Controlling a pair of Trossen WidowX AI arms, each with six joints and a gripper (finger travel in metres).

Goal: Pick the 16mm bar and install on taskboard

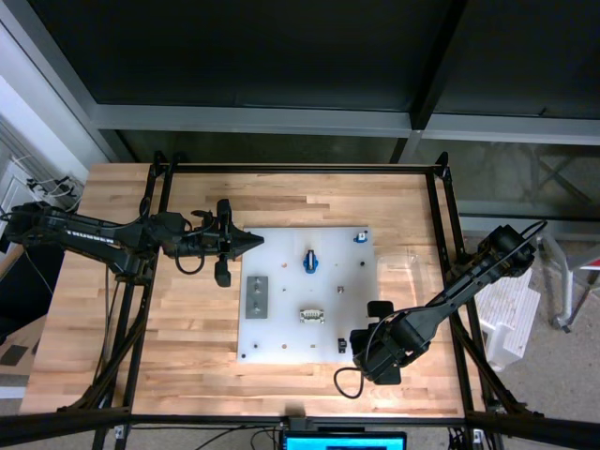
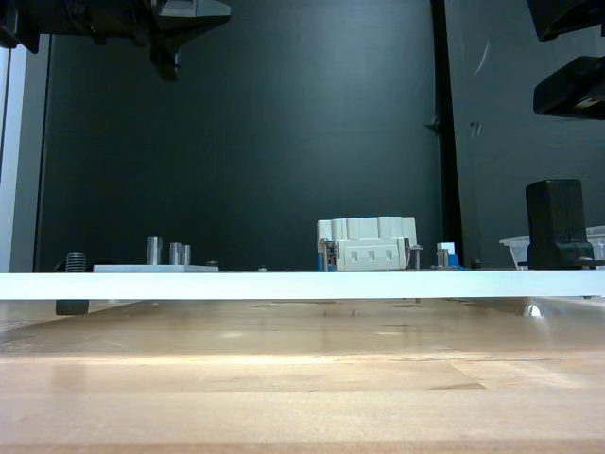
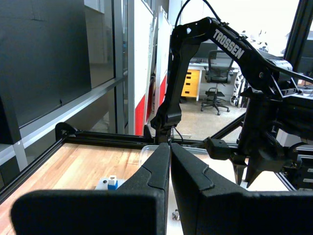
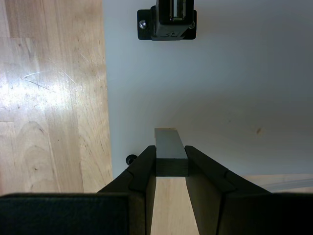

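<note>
The right gripper [image 4: 171, 160] clamps the grey bar [image 4: 169, 141]. The bar's long axis runs along the fingers, and its end pokes past their tips toward a black socket [image 4: 167, 22] ahead. Below the jaws lies the white board [image 4: 234, 88], with the wooden table [image 4: 49, 98] beside it. The left gripper [image 3: 169, 159], pinched together on nothing, reaches out level, high over the board's far left corner. A black frame [image 1: 300, 169] rings the table.

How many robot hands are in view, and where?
2. The black left hand, shut, empty, hovers above the white task board's far left corner; the right hand holds the grey metal bar over its near right corner.
</note>
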